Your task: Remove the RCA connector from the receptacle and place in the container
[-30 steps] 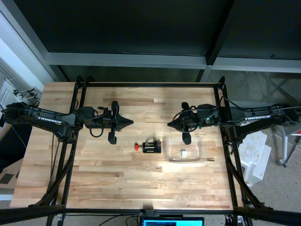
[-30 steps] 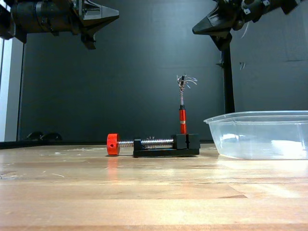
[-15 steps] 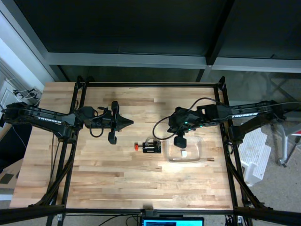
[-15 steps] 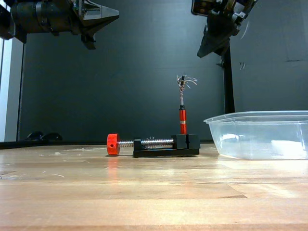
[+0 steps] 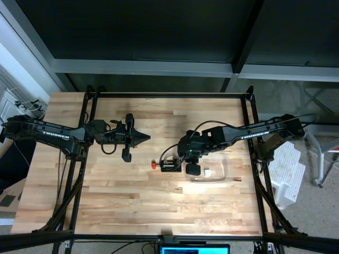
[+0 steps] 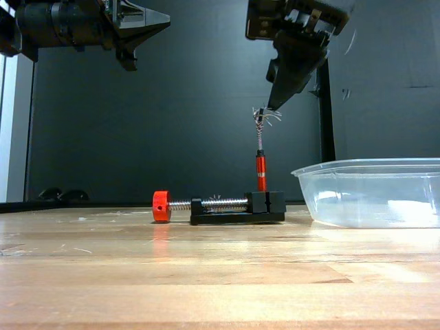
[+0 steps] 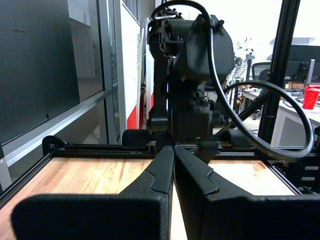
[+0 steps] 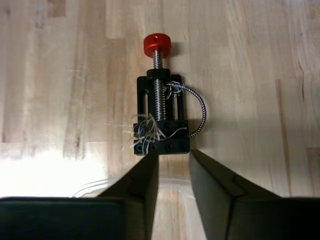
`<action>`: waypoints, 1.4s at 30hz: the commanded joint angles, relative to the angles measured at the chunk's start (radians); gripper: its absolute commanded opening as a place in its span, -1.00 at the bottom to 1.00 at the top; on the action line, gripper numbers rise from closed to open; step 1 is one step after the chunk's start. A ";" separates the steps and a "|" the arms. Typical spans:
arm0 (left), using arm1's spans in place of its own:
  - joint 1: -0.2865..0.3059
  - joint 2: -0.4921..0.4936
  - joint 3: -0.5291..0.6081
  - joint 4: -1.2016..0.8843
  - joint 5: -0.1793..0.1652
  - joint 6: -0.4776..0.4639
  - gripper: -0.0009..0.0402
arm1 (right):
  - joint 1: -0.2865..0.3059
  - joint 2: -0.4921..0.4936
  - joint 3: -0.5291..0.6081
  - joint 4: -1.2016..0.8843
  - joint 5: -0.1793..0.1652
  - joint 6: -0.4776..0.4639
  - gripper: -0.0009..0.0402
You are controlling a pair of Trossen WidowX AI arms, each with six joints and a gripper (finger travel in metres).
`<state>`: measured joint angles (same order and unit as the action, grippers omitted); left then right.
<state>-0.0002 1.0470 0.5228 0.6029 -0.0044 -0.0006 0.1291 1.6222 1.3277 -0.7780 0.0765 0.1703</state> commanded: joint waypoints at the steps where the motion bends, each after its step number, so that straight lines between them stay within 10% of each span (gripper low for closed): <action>1: 0.000 0.000 0.000 0.000 0.000 0.000 -0.96 | 0.006 0.037 0.011 -0.002 0.010 0.000 -0.30; 29: 0.000 0.000 0.000 0.000 0.000 0.000 -0.96 | 0.029 0.235 0.015 0.102 0.012 -0.048 -0.04; 42: 0.000 0.000 0.000 0.000 0.000 0.000 -0.96 | 0.028 0.235 0.010 0.103 0.035 -0.065 -0.41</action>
<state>-0.0002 1.0470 0.5224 0.6029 -0.0044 -0.0006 0.1574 1.8572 1.3384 -0.6754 0.1123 0.1093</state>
